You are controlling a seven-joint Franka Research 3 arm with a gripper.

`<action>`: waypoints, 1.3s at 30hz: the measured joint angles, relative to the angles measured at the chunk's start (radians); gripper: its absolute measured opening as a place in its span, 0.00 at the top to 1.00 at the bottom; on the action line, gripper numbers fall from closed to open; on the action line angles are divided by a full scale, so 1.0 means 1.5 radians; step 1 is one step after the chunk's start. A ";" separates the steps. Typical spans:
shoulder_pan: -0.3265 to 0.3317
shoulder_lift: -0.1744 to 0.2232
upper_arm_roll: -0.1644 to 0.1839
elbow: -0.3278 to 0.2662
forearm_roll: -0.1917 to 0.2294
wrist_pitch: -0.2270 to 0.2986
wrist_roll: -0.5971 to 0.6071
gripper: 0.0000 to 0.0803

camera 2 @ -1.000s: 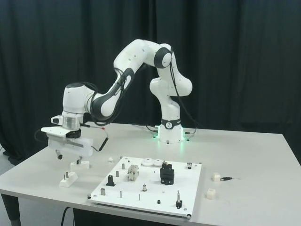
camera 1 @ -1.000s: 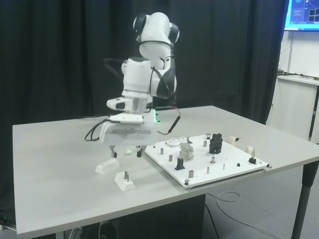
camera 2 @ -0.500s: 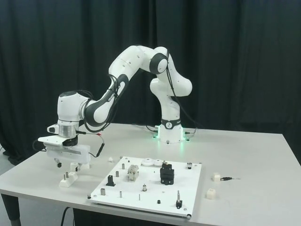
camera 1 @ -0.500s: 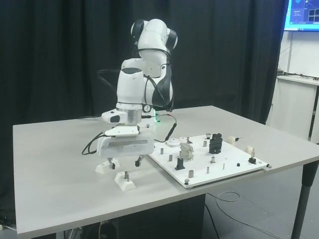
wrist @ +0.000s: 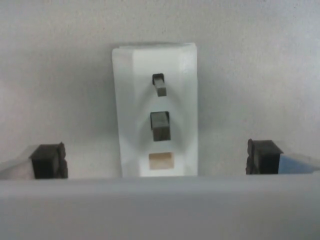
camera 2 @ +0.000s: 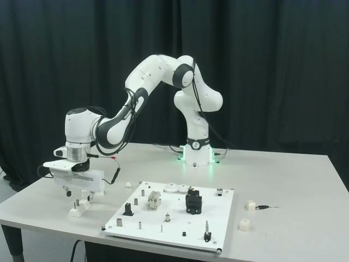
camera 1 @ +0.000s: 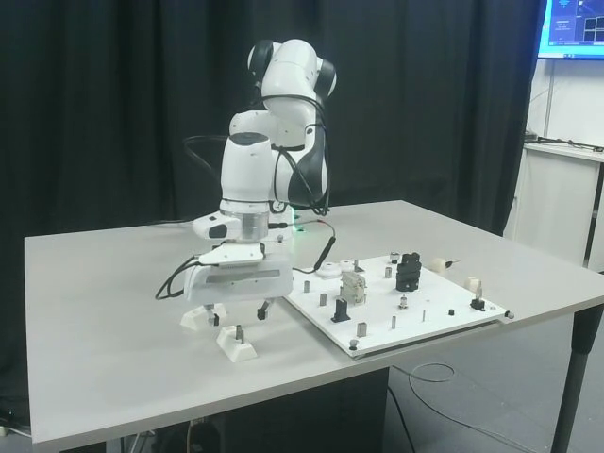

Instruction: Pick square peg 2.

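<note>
Square peg 2 [wrist: 160, 125] stands in its white holder [wrist: 125, 100] on the grey tabletop [camera 1: 104, 283], and the gripper [wrist: 155, 159], having swung over from the neighbouring holder, now hangs above it with jaws apart, ready to descend.

You find no readable text, label or number anywhere; the wall screen [camera 1: 574, 26] (far from the pincer) shows only illegible marks.
</note>
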 joint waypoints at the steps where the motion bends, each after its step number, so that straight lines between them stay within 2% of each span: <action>1: 0.000 0.001 0.000 0.001 0.000 0.000 -0.001 0.00; 33: -0.002 0.019 0.000 0.016 0.000 -0.001 -0.018 0.00; 34: -0.002 0.020 0.000 0.016 0.001 -0.001 -0.019 0.15; 39: -0.003 0.024 0.000 0.020 0.001 -0.001 -0.020 0.15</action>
